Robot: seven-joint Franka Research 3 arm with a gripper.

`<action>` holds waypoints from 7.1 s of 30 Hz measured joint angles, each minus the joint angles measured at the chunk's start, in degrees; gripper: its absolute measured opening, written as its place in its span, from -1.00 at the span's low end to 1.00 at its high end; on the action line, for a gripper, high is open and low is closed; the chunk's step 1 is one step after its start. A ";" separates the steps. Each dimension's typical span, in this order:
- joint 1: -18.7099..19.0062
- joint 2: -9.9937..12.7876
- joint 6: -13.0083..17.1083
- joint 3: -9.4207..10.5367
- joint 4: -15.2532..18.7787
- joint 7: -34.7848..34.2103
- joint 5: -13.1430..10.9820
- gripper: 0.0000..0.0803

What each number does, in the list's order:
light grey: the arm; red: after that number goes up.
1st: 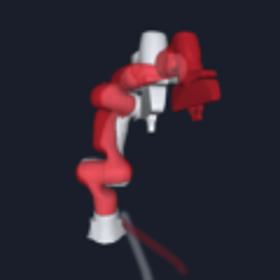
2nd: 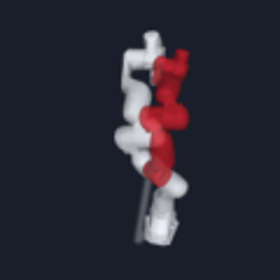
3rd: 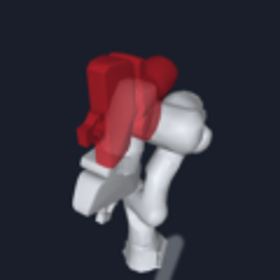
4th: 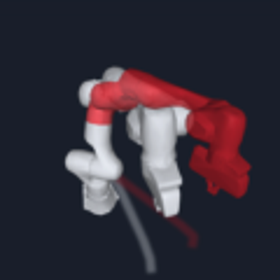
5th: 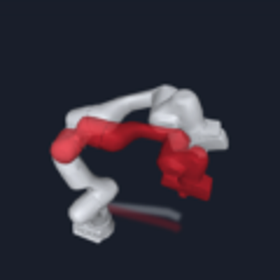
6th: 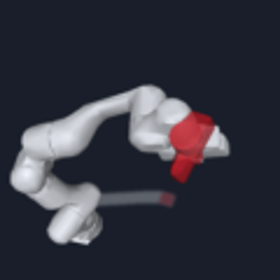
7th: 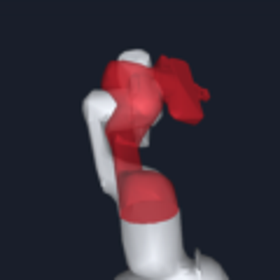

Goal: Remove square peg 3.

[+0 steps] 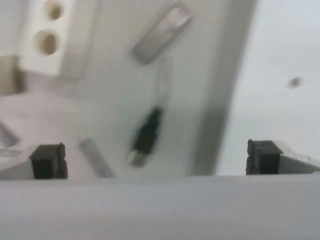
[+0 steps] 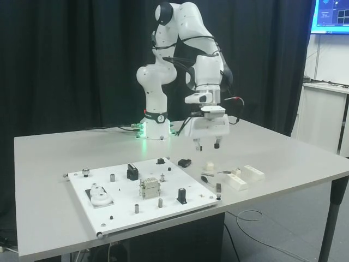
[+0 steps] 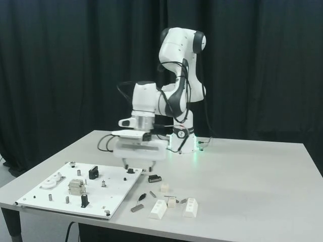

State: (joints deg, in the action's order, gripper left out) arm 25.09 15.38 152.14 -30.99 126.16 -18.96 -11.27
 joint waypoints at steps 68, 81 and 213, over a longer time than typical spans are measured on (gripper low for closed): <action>-30.36 27.35 -23.59 6.97 -47.77 4.74 -4.54 0.99; -31.57 31.55 -23.73 7.48 -51.51 5.18 -7.51 0.99; -35.32 48.80 -36.22 7.28 -71.68 2.34 -8.25 -0.80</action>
State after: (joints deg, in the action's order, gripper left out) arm -10.24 64.19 115.92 -23.71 54.49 -16.61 -19.52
